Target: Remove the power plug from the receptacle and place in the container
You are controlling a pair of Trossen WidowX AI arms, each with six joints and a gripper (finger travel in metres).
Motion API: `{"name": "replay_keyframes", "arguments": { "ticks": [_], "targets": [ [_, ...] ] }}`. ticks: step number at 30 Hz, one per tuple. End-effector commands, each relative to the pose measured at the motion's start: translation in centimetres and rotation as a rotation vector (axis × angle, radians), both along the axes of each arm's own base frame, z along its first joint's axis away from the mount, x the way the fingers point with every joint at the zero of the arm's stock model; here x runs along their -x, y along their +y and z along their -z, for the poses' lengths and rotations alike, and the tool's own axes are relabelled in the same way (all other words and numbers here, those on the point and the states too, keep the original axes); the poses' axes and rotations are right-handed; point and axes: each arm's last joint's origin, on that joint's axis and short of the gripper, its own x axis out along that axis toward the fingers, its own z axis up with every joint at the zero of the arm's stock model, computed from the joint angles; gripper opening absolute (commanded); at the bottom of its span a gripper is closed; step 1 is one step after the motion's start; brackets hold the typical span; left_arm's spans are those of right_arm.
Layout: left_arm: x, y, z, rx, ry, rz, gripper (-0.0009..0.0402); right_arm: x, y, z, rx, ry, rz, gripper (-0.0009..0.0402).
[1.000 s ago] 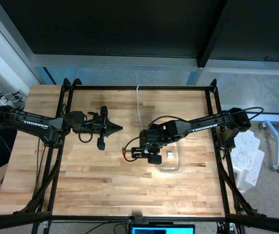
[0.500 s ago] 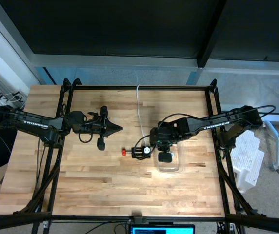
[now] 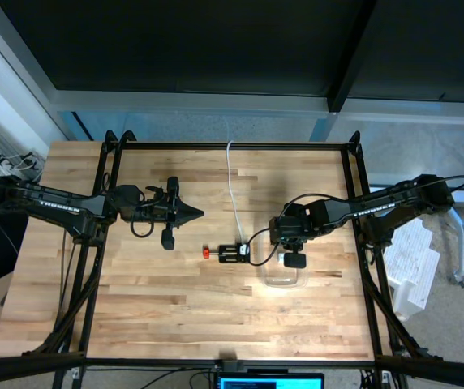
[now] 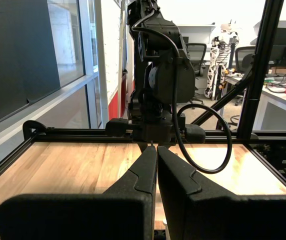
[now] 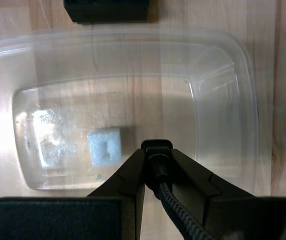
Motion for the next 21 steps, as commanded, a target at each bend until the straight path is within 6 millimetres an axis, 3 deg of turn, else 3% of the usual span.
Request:
{"name": "replay_keyframes", "arguments": {
  "ticks": [1, 21],
  "targets": [
    [-0.01, 0.0, 0.01, 0.0, 0.0, 0.0, 0.0, 0.01, 0.06, 0.3, 0.0, -0.006, -0.002, 0.0023],
    [-0.01, 0.0, 0.01, 0.0, 0.0, 0.0, 0.0, -0.21, 0.44, -0.09, -0.015, -0.062, 0.006, 0.0189]
  ]
}}
